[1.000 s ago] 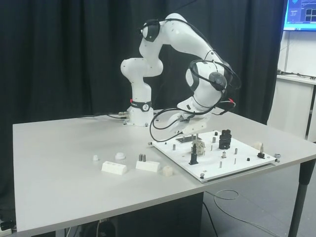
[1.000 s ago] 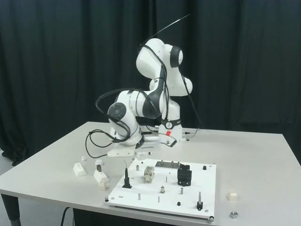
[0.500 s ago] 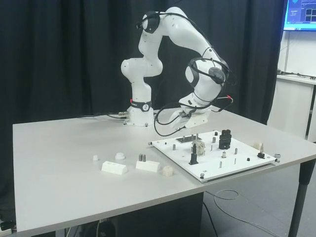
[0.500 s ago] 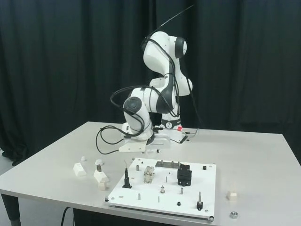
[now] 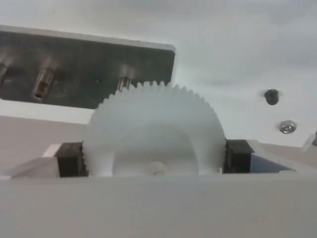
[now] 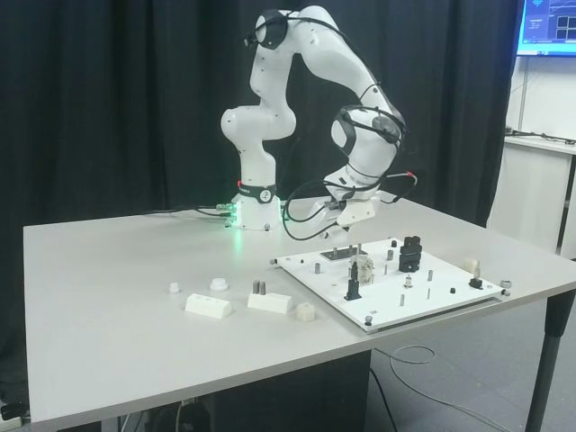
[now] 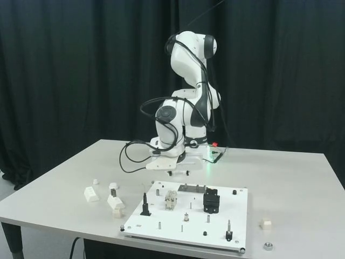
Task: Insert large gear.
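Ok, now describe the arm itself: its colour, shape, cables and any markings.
The arm is white, built of rounded, bulbous segments with black rings at the joints. Black cables hang in loops from its lower part, and another thin black cable rises from the top joint. A green light glows at its base on the grey table. The hand has black finger pads.

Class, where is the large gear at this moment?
In the wrist view the large gear sits clamped between the gripper jaws, above the dark plate with pegs at the white board's far edge.
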`<state>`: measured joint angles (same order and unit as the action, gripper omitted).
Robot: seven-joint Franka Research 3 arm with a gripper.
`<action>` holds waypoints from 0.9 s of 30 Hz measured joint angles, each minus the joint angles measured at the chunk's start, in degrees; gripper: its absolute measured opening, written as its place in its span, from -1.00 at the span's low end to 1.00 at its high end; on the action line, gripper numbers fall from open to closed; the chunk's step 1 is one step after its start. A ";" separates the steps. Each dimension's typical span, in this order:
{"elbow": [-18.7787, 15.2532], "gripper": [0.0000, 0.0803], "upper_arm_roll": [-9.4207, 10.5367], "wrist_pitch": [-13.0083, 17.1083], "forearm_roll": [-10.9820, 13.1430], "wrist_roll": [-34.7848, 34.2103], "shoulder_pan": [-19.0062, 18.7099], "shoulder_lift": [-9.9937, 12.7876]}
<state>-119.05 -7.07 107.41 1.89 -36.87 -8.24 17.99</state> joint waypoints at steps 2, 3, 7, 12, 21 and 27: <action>-1.62 0.49 0.00 1.56 -0.23 -0.21 -0.34 -1.06; -2.37 0.49 0.00 2.33 -0.30 -0.25 -0.48 -1.55; -5.24 0.49 0.00 5.27 -0.34 -0.25 -1.03 -3.44; -8.43 0.49 0.00 8.92 -0.37 -0.24 -1.64 -5.46; -13.22 0.49 0.00 14.39 -0.38 -0.22 -2.49 -7.96; -16.32 0.49 0.00 18.39 -0.38 -0.22 -3.12 -8.97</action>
<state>-135.37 -7.07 125.80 1.51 -37.09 -11.36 9.02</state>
